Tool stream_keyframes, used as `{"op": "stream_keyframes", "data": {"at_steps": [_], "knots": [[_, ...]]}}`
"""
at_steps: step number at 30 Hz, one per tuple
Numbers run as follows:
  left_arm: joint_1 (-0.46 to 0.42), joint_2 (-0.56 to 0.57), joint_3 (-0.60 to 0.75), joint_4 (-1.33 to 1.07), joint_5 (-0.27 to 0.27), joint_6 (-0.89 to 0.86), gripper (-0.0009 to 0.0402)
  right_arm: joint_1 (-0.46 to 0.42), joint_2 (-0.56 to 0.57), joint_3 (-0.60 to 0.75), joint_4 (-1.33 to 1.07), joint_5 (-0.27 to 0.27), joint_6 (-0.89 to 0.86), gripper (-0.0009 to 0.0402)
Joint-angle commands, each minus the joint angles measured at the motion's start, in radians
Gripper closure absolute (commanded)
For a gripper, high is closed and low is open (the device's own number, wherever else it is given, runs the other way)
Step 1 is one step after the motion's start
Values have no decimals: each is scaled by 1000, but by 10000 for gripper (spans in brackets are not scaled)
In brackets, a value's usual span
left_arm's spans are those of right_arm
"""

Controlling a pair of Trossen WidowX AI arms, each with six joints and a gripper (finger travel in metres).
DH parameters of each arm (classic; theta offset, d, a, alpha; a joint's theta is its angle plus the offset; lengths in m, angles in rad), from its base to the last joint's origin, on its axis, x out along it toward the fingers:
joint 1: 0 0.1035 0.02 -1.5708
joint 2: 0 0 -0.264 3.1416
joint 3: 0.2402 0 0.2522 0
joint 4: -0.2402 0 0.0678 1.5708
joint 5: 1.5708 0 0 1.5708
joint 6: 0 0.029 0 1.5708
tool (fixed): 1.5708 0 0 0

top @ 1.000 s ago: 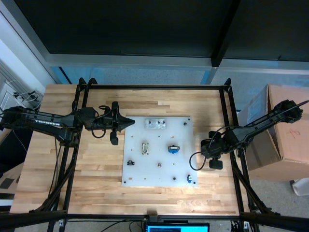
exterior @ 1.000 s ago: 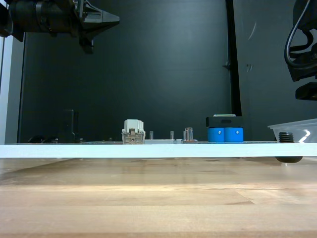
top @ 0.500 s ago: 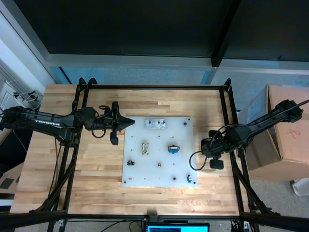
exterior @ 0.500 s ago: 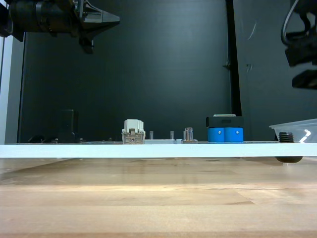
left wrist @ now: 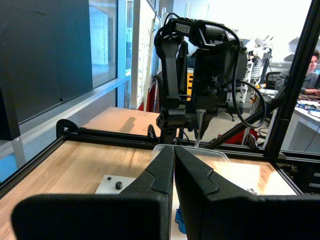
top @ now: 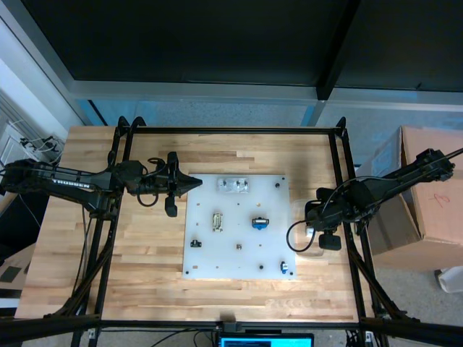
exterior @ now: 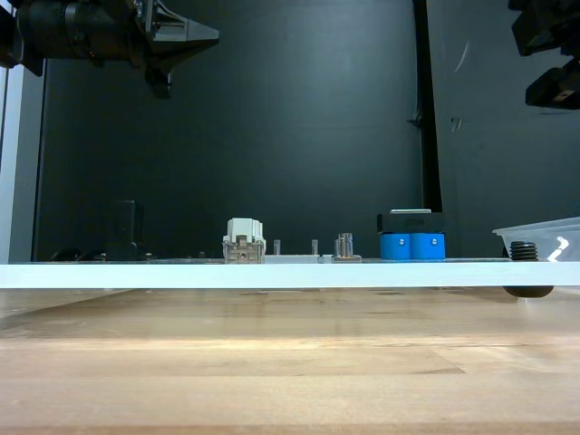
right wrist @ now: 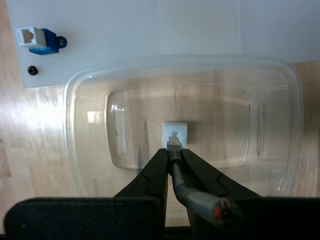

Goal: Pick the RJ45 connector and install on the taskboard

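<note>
Underneath everything lies a pale wooden table (top: 145, 275) ringed by a black frame (top: 231, 131), with the white task board (top: 217, 253) at its middle. A cardboard box (top: 419, 210) stands off the right edge, and dark panels fill the wall behind. The left gripper (left wrist: 174, 150) hangs above the board's left edge, its jaws pressed together with nothing between them. Far ahead of its tips stands the other arm, with bright windows (left wrist: 102, 40) behind. The right gripper (right wrist: 173, 151) hangs over a clear plastic tray (right wrist: 90, 100) just off the board's right edge, its jaws pinching the RJ45 connector (right wrist: 173, 142). The plug's long axis runs along the jaws, with its nose pointing out past the tips toward the tray floor. Its grey cable (right wrist: 182, 190) trails back between the fingers to a cut end. Just beyond the nose sits a small white block (right wrist: 176, 129); whether the two touch cannot be told. A blue jack (right wrist: 40, 39) sits on the board past the tray's rim, well apart from the jaws.
</note>
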Motion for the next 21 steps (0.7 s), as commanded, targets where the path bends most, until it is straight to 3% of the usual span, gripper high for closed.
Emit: {"op": "stream_keyframes", "data": {"at_steps": [1,10,21], "knots": [[0,0,0,0,0,0,393,0,1,0,0,0,4,393],[0,0,0,0,0,0,393,0,10,0,16,0,4,393],[0,0,0,0,0,0,393,43,135,28,128,0,9,393]]}}
